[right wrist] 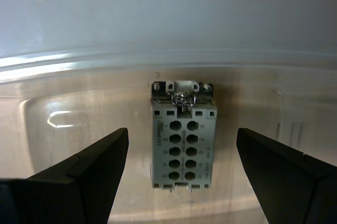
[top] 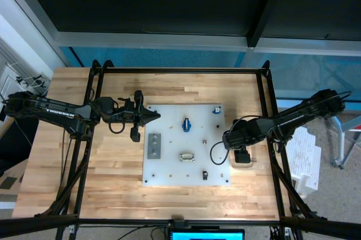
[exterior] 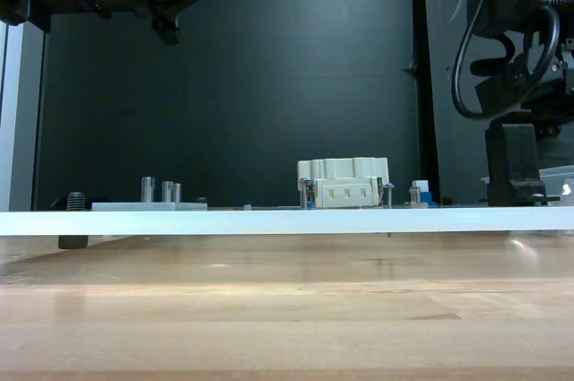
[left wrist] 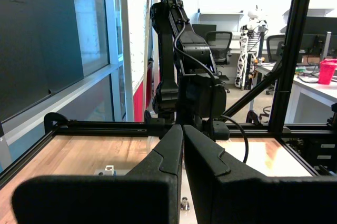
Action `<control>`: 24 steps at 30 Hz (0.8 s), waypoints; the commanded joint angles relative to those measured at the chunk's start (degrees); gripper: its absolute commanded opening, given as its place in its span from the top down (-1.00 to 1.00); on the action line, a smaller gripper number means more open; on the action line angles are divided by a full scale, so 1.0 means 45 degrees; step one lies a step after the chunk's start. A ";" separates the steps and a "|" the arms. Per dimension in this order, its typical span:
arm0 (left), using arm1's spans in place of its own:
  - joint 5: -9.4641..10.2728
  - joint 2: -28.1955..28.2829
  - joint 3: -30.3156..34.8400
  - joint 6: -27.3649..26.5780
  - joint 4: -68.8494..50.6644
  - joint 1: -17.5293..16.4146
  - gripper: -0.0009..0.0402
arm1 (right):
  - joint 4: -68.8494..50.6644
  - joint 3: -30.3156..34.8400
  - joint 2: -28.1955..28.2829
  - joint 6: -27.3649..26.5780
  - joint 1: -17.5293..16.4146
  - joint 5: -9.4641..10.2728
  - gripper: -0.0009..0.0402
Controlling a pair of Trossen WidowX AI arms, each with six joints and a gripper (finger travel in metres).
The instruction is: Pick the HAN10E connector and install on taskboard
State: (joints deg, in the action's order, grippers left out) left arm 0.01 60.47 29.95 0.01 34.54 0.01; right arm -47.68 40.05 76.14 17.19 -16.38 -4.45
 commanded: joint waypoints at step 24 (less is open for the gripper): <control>0.0000 0.0000 0.0000 0.0000 0.0005 0.0000 0.95 | 0.0316 -0.0253 0.0019 -0.0267 0.0078 0.0034 0.28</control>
State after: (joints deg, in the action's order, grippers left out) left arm 0.01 60.47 29.95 0.01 34.54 0.01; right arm -46.11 38.85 76.27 15.94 -16.05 -4.29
